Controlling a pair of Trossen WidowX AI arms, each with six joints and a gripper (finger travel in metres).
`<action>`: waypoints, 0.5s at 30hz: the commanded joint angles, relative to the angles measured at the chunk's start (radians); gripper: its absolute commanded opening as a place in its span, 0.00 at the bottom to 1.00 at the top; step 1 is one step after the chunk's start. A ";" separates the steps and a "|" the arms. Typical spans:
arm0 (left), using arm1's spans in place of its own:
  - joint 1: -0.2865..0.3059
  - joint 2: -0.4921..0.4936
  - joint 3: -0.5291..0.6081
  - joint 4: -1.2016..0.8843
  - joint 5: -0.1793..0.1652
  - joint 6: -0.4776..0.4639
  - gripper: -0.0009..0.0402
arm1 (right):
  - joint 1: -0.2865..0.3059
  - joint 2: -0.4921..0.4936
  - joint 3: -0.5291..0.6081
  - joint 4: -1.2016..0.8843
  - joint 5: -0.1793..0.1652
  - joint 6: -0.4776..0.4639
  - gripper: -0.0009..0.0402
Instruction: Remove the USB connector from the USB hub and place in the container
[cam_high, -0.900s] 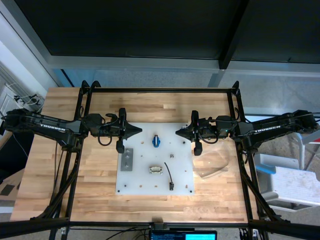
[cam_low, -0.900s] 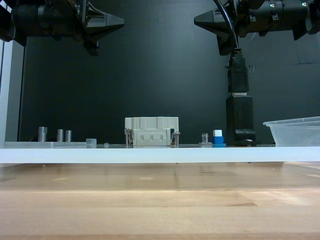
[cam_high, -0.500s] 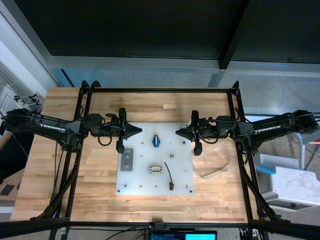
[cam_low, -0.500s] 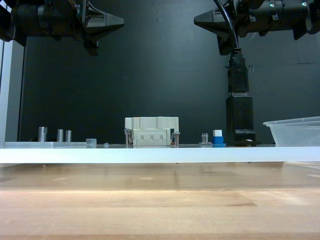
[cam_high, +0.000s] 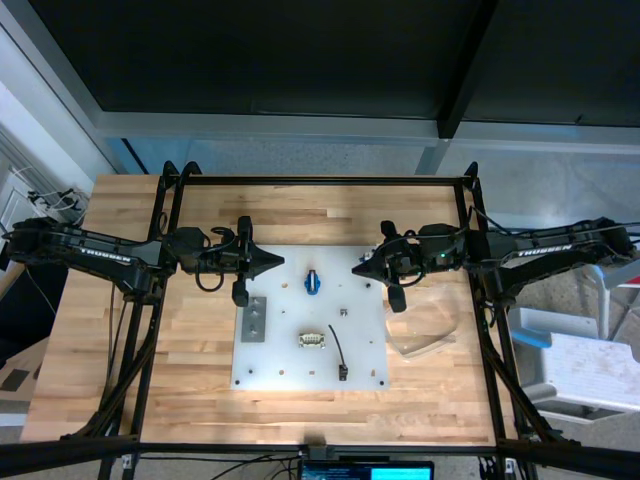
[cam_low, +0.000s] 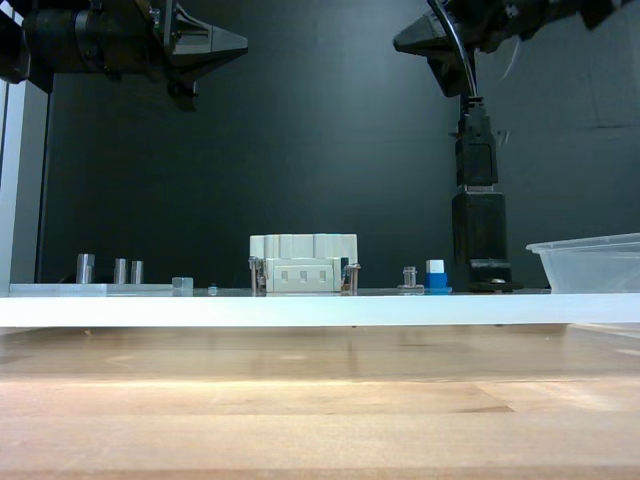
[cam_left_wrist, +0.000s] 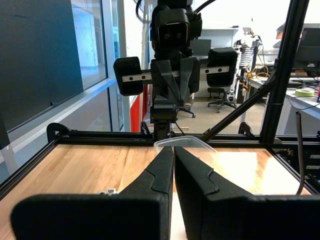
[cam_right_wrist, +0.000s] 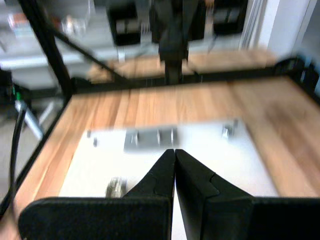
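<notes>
The right gripper (cam_high: 358, 268) hangs closed on nothing above the board's (cam_high: 290, 360) 2 o'clock corner. Its tip points toward 9 o'clock and is tipped a little downward. At 6 o'clock from that tip in the high view, and well apart from it, is the USB connector (cam_high: 335, 350). Its plug stands upright in the hub (cam_high: 342, 373) near the board's 5 o'clock edge, and its cable runs off toward 11 o'clock. The container (cam_high: 425, 328) rests on the table (cam_high: 150, 380) at 4 o'clock from the gripper, just beside the board's 3 o'clock edge.

The left gripper (cam_high: 272, 262) hangs closed on nothing above the board's 10 o'clock corner, pointing toward 3 o'clock. On the board, a blue part (cam_high: 313, 282) stands near 12 o'clock, a grey block (cam_high: 255, 320) lies along the 9 o'clock edge, and a beige connector (cam_high: 313, 341) sits near the middle.
</notes>
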 joint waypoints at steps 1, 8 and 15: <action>0.000 0.000 0.000 0.000 0.000 0.000 0.02 | 0.021 0.042 0.098 -0.195 0.007 0.011 0.02; 0.000 0.000 0.000 0.000 0.000 0.000 0.02 | 0.092 0.108 0.220 -0.424 0.056 0.103 0.02; 0.000 0.000 0.000 0.000 0.000 0.000 0.02 | 0.175 0.146 0.281 -0.587 0.119 0.226 0.03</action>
